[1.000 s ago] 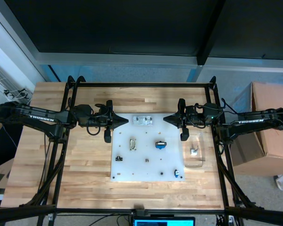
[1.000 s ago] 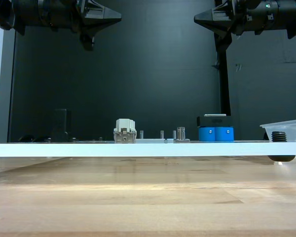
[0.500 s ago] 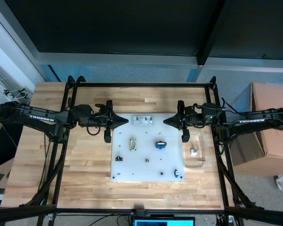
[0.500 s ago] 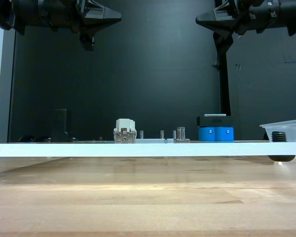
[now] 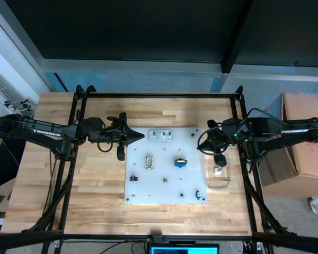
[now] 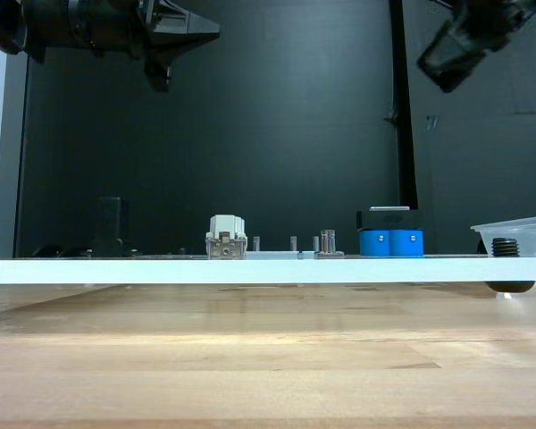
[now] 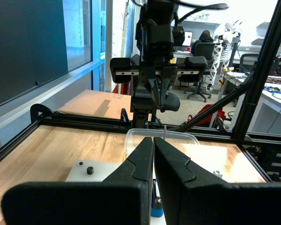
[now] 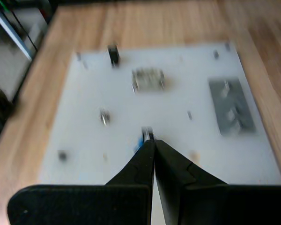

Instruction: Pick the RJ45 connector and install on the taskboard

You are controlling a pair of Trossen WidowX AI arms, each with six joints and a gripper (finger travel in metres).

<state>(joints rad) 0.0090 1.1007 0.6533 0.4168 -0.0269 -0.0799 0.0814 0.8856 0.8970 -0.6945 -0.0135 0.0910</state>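
Note:
The RJ45 connector (image 5: pixel 218 171) is a small pale piece lying free in the clear tray (image 5: pixel 226 182), just right of the white taskboard (image 5: pixel 148 193). My right gripper (image 5: pixel 200 144) hangs above the board's right edge, tilted downward and apart from the connector. In the right wrist view the right gripper (image 8: pixel 152 140) is shut with nothing held. In the low view it (image 6: pixel 423 64) is high and angled down. My left gripper (image 5: pixel 141 136) hovers level over the board's far left corner. Its wrist view shows the left gripper (image 7: pixel 153 139) shut and empty.
The board carries a grey connector block (image 5: pixel 149 162), a blue-based module (image 5: pixel 180 162), a metal plate (image 5: pixel 161 136) and a small blue piece (image 5: pixel 199 195). A black frame (image 5: pixel 159 96) rims the wooden table. A cardboard box (image 5: pixel 302 143) stands off the right side.
The right arm has pulled back to the right and tipped its gripper from level to pointing down. The left arm has not moved, and the connector still lies in the tray.

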